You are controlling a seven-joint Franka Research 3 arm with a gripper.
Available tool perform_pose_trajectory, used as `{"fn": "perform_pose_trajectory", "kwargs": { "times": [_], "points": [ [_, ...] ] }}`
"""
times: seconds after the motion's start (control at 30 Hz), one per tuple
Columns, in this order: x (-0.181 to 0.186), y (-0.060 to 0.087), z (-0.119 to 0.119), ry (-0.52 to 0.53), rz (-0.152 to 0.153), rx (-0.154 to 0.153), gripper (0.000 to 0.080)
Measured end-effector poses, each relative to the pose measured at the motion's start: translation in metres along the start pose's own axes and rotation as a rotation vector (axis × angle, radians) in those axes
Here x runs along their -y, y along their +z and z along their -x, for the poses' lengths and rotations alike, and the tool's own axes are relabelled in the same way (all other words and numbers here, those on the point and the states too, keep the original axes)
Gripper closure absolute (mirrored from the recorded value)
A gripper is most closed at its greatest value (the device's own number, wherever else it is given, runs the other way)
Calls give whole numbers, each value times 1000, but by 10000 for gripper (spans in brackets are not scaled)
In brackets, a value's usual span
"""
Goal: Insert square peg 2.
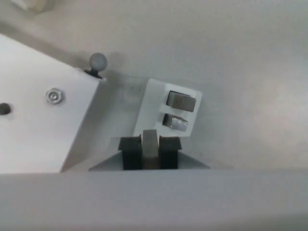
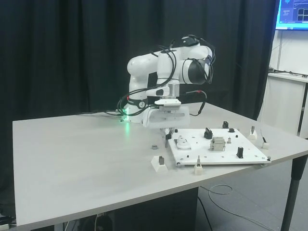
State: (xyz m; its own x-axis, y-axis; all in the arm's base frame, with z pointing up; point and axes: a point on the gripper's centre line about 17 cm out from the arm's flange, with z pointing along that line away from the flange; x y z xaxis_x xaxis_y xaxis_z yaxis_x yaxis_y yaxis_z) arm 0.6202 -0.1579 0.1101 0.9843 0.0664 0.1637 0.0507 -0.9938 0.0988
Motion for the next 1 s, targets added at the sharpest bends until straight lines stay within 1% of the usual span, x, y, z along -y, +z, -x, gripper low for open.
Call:
{"fn": "perform_pose_trajectory", "kwargs": {
  "times": [0.27, 0.47, 0.67, 0.77, 0.9, 1.0],
  "points": [
    [-2, -1, 0, 75, 9, -1, 731],
    [1, -1, -1, 78, 8, 2, 731],
    [10, -5, -2, 53, 6, 18, 731],
    [17, -8, -3, 47, -4, 24, 731],
    [28, -14, -3, 113, -20, 39, 731],
    [38, -18, -2, 127, -28, 62, 731]
  ]
}}
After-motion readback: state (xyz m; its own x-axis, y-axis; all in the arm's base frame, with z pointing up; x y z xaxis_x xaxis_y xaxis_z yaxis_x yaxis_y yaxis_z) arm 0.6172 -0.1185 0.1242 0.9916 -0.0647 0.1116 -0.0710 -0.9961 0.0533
